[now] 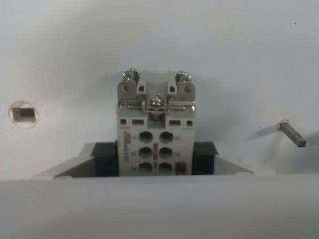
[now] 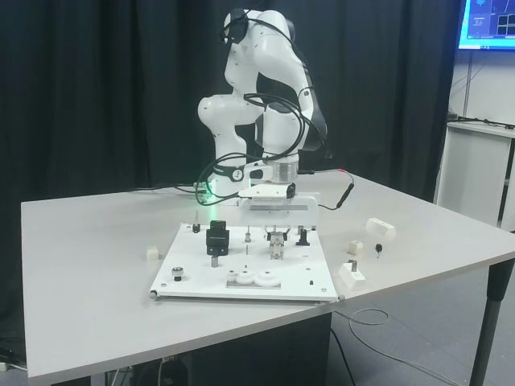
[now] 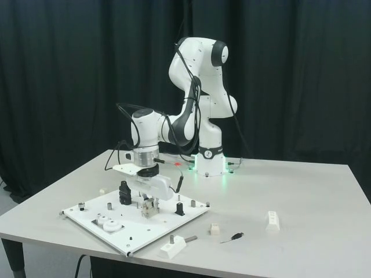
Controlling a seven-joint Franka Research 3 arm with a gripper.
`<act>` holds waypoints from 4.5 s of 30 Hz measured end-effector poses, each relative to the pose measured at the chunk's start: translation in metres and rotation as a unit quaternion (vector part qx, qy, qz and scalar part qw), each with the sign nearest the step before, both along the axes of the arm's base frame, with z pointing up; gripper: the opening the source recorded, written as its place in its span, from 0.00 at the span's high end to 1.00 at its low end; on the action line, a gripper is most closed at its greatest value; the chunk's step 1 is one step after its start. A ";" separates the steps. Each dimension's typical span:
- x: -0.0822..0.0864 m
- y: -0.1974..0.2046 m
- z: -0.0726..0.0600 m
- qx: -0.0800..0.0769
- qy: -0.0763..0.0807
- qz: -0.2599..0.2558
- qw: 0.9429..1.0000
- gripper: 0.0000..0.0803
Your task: Remove waterproof.
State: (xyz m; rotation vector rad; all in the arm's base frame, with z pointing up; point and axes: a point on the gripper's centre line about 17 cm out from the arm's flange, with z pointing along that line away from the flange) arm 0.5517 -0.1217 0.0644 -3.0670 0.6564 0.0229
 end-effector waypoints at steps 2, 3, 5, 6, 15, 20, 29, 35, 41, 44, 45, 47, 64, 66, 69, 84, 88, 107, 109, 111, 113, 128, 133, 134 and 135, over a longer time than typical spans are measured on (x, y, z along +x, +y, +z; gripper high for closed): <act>0.000 0.000 0.000 0.000 0.000 0.000 1.000 0.61; 0.000 0.000 0.000 0.000 0.000 0.000 1.000 0.61; 0.000 0.000 0.000 0.000 0.000 0.001 1.000 0.61; 0.000 0.000 0.000 0.000 0.000 0.001 1.000 0.61; 0.000 0.000 0.000 0.000 0.000 0.003 1.000 0.61; 0.000 0.000 0.000 0.000 0.000 0.005 1.000 0.61; 0.001 -0.001 0.002 0.000 -0.001 0.008 1.000 0.61; 0.001 -0.003 0.002 -0.003 -0.002 0.013 1.000 0.61; 0.001 -0.014 0.003 -0.011 -0.004 0.033 0.999 0.61; 0.000 -0.017 0.002 -0.013 -0.004 0.039 0.999 0.61; 0.000 -0.018 0.001 -0.013 -0.004 0.040 0.999 0.61; 0.000 -0.018 0.001 -0.013 -0.004 0.041 0.999 0.61; 0.000 -0.017 0.001 -0.012 -0.004 0.041 0.999 0.61; 0.000 -0.017 0.001 -0.012 -0.004 0.040 0.999 0.61; 0.000 -0.017 0.001 -0.012 -0.004 0.039 0.999 0.61; 0.001 -0.015 0.002 -0.012 -0.004 0.029 1.000 0.61; 0.001 -0.016 0.002 -0.012 -0.005 0.028 1.000 0.61; 0.002 -0.017 0.003 -0.013 -0.006 0.026 1.000 0.61; 0.002 -0.017 0.004 -0.013 -0.005 0.026 1.000 0.61; 0.002 -0.017 0.004 -0.012 -0.005 0.026 1.000 0.61; 0.002 -0.017 0.004 -0.012 -0.005 0.026 1.000 0.61; 0.002 -0.017 0.004 -0.012 -0.005 0.026 1.000 0.61; 0.002 -0.017 0.004 -0.012 -0.005 0.026 1.000 0.61; 0.002 -0.017 0.004 -0.012 -0.005 0.026 1.000 0.61; 0.002 -0.017 0.004 -0.012 -0.005 0.026 1.000 0.61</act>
